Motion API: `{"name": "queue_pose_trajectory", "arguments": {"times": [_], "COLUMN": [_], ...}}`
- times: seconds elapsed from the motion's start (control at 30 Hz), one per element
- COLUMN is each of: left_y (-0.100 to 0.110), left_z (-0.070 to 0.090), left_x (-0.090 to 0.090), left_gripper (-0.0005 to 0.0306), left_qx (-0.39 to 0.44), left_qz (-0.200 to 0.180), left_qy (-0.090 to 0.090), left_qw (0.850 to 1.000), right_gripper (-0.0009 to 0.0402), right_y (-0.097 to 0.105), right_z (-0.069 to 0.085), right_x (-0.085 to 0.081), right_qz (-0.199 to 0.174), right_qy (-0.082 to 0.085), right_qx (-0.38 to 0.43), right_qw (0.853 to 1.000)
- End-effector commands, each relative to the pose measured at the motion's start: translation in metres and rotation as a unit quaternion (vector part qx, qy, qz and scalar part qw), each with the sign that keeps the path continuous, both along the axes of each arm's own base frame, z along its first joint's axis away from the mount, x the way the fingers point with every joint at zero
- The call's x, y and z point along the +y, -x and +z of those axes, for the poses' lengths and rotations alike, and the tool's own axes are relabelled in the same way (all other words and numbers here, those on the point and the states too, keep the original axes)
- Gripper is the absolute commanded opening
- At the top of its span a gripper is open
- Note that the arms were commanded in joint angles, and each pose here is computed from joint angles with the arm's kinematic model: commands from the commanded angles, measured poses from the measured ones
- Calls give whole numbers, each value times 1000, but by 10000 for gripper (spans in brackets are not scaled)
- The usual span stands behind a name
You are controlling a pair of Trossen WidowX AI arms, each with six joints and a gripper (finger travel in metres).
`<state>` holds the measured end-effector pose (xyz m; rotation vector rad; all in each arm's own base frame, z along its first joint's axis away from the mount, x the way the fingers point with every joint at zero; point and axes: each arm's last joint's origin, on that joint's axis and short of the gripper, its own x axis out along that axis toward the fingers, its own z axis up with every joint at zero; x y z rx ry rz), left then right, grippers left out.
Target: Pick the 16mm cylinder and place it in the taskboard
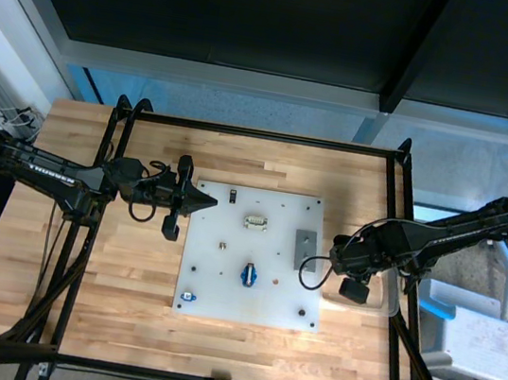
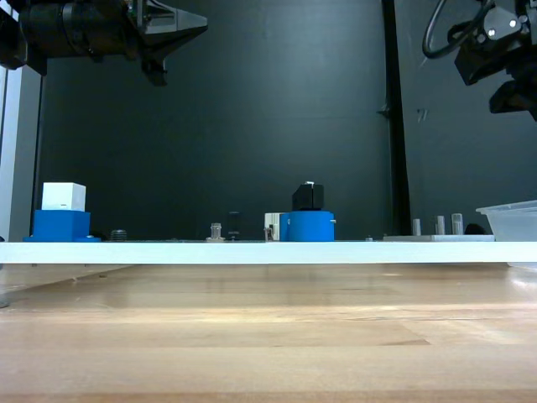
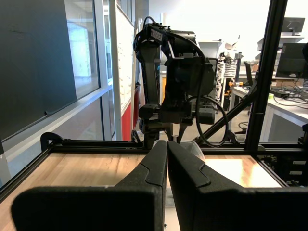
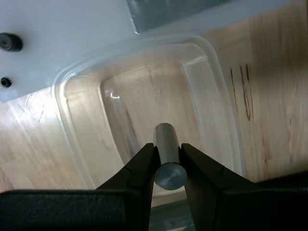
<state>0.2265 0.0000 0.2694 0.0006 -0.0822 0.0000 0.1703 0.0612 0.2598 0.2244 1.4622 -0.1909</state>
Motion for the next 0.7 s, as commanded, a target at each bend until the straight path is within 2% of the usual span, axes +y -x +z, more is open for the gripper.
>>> {"name": "queue_pose_trajectory", "arguments": {"times": [0.03, 0.17, 0.4, 0.7], "left_y": [0, 0, 0, 0], "left_z": [0, 0, 0, 0], "left_x": [0, 0, 0, 0], "left_gripper": [0, 0, 0, 0], "left_qx": [0, 0, 0, 0], "left_qz": [0, 0, 0, 0], "left_qy": [0, 0, 0, 0], "left_qw": [1000, 1000, 1000, 1000], "right_gripper": [39, 39, 39, 39], "right_y": [-3, -4, -7, -9], "right_z": [3, 9, 17, 16], "right_x": [1, 1, 3, 4], "right_qz": [27, 63, 105, 116], "right_qy": [6, 7, 8, 9], "right_qx": [-7, -18, -30, -23], "right_qw": [1000, 998, 994, 993]}}
